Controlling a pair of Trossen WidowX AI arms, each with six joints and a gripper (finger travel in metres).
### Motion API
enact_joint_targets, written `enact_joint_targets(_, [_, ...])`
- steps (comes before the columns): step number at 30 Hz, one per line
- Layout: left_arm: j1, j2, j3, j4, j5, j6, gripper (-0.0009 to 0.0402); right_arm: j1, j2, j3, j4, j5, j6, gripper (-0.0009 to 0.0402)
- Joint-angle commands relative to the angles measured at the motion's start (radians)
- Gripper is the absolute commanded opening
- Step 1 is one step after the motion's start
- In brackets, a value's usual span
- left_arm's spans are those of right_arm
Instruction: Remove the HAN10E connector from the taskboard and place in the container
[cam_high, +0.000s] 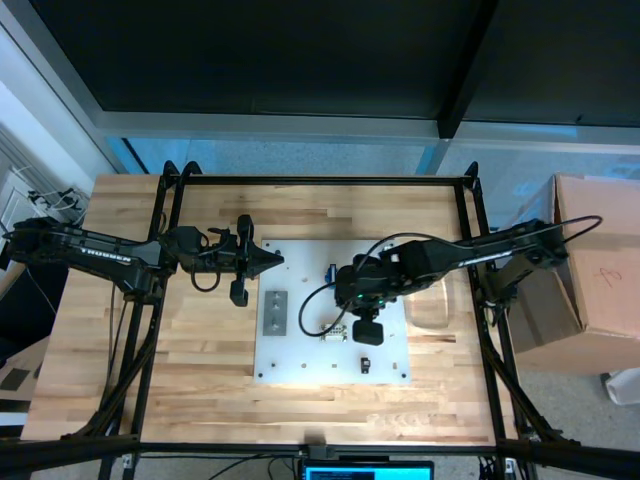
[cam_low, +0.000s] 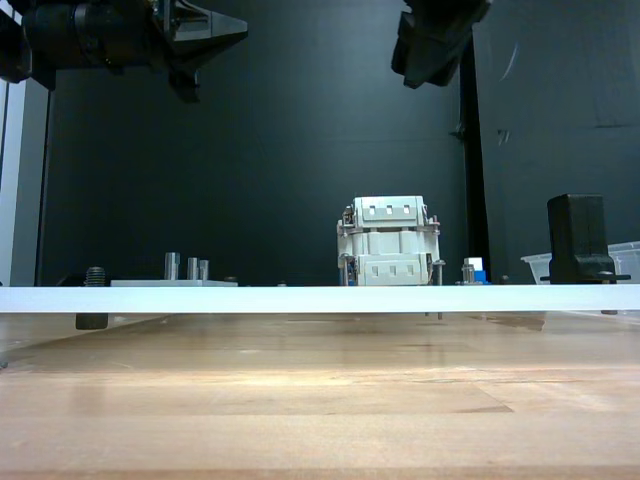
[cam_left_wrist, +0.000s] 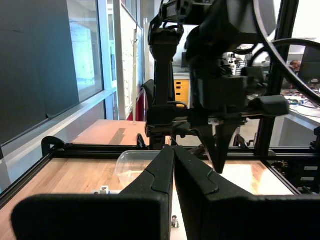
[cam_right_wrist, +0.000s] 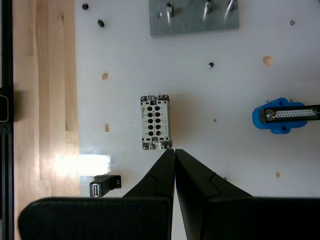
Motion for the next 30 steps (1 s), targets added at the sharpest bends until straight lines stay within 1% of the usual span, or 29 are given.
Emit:
enact_joint_targets(1, [0.000, 0.000, 0.000, 0.000, 0.000, 0.000, 0.0000, 0.009, 0.068, 0.085, -0.074, -0.003, 0.017, 0.0002])
enact_joint_targets(3, [0.000, 0.000, 0.000, 0.000, 0.000, 0.000, 0.0000, 0.015, 0.109, 0.129, -0.110, -0.003, 0.018, 0.0013])
enact_joint_targets(6, [0.000, 0.000, 0.000, 0.000, 0.000, 0.000, 0.0000, 0.025, 0.163, 0.185, -0.151, -0.002, 0.020, 0.0052])
enact_joint_targets(15, [0.000, 0.000, 0.000, 0.000, 0.000, 0.000, 0.0000, 0.032, 0.293, 0.257, -0.163, 0.000, 0.037, 0.0234])
enact_joint_targets(19, [0.000, 0.000, 0.000, 0.000, 0.000, 0.000, 0.0000, 0.034, 0.339, 0.256, -0.166, 0.000, 0.037, 0.0296])
enact_joint_targets(21, [0.000, 0.000, 0.000, 0.000, 0.000, 0.000, 0.0000, 0.035, 0.359, 0.256, -0.166, 0.000, 0.037, 0.0317])
enact_joint_targets(24, [0.000, 0.000, 0.000, 0.000, 0.000, 0.000, 0.0000, 0.037, 0.393, 0.255, -0.163, 0.001, 0.035, 0.0333])
enact_joint_targets(30, [0.000, 0.000, 0.000, 0.000, 0.000, 0.000, 0.0000, 0.039, 0.456, 0.255, -0.153, 0.001, 0.028, 0.0327])
